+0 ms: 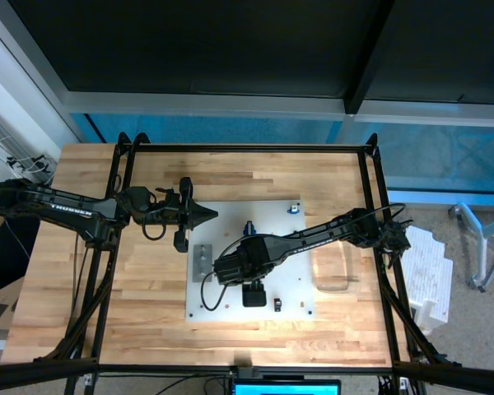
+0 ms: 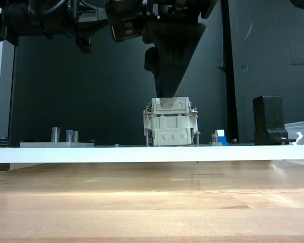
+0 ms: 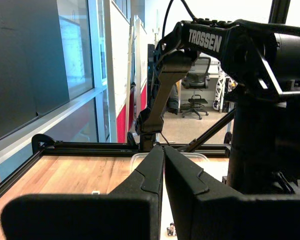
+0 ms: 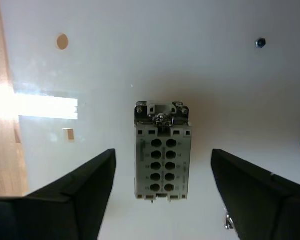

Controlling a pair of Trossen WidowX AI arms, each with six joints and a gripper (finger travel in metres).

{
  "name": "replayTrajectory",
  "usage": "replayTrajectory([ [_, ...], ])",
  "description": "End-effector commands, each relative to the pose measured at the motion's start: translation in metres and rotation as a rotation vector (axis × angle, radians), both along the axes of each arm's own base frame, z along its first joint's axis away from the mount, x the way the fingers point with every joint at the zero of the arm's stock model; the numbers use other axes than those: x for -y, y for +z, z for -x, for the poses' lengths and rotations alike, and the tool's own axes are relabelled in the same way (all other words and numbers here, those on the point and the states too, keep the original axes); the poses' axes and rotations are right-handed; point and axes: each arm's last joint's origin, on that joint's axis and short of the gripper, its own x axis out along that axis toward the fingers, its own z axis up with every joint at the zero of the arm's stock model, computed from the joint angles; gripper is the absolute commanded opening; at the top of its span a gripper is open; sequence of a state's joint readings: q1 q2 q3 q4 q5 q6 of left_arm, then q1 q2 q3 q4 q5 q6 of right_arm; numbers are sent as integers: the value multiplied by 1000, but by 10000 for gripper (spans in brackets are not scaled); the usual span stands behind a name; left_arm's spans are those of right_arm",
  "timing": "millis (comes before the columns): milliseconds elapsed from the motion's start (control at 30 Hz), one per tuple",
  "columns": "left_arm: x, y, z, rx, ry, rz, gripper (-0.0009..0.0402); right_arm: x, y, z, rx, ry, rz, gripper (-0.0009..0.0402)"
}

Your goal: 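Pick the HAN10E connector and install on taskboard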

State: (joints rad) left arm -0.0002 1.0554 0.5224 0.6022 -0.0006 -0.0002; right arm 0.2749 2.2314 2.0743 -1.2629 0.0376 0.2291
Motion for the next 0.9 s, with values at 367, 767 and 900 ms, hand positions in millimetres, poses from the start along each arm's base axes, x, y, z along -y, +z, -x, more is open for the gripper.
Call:
replayTrajectory([
  [367,0,0,0,0,0,0,1,3,31,12,58,0,-19,347],
  [767,0,0,0,0,0,0,1,3,31,12,57,0,-19,342],
  [900,0,0,0,0,0,0,1,3,31,12,57,-1,-19,342],
])
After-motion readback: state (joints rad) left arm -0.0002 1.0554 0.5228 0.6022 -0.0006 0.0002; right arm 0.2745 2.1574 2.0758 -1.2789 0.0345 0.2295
